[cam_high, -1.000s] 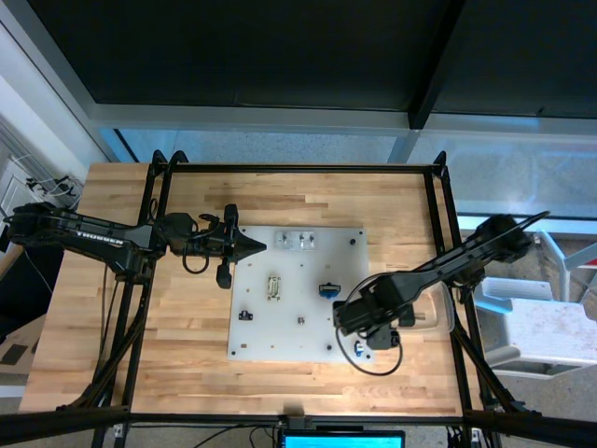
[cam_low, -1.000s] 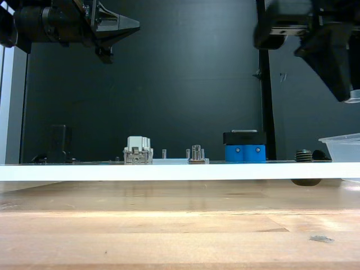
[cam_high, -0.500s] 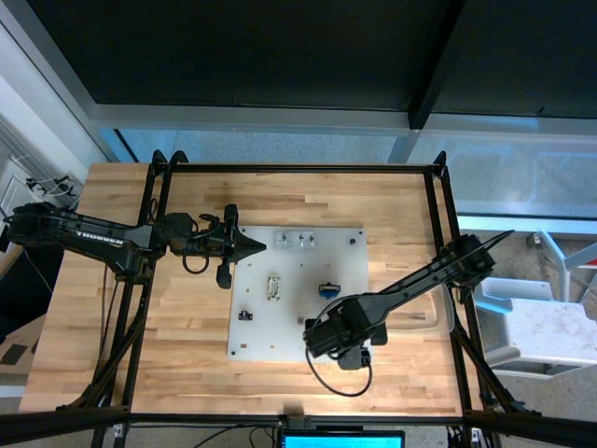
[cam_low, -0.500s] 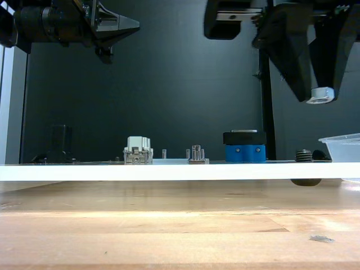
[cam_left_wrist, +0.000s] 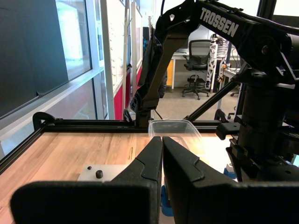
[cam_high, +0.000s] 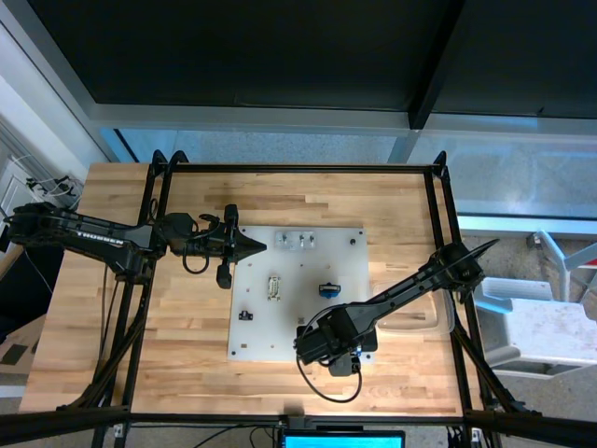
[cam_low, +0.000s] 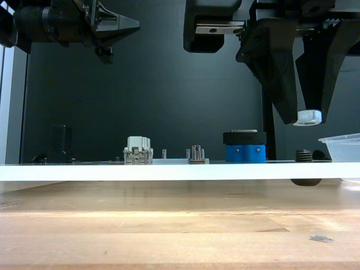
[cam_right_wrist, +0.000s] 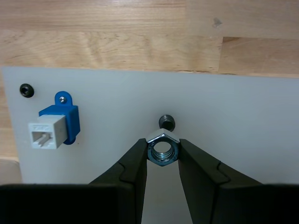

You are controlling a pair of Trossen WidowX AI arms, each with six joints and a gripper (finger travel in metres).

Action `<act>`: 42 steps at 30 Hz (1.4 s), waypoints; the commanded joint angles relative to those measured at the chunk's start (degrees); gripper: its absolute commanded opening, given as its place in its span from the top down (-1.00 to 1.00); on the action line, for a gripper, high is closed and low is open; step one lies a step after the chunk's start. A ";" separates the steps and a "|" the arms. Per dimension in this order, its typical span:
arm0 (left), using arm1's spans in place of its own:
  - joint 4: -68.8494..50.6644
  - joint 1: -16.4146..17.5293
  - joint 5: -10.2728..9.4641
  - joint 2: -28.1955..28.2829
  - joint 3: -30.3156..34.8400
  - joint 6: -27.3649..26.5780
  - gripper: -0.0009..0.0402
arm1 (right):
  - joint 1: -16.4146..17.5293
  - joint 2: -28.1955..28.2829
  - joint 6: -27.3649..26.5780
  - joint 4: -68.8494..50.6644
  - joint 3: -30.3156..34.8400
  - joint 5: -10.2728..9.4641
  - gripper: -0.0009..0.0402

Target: Pick the M12 fastener and fasten on the M12 threads

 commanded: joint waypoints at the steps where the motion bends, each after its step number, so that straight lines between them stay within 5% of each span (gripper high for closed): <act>1: 0.00 0.00 0.00 0.00 0.00 0.00 0.96 | 0.02 0.66 0.00 0.22 -0.04 0.04 0.70; 42: 0.00 0.02 0.00 0.00 0.00 0.00 0.96 | -0.11 3.15 1.79 5.38 -2.29 0.04 0.70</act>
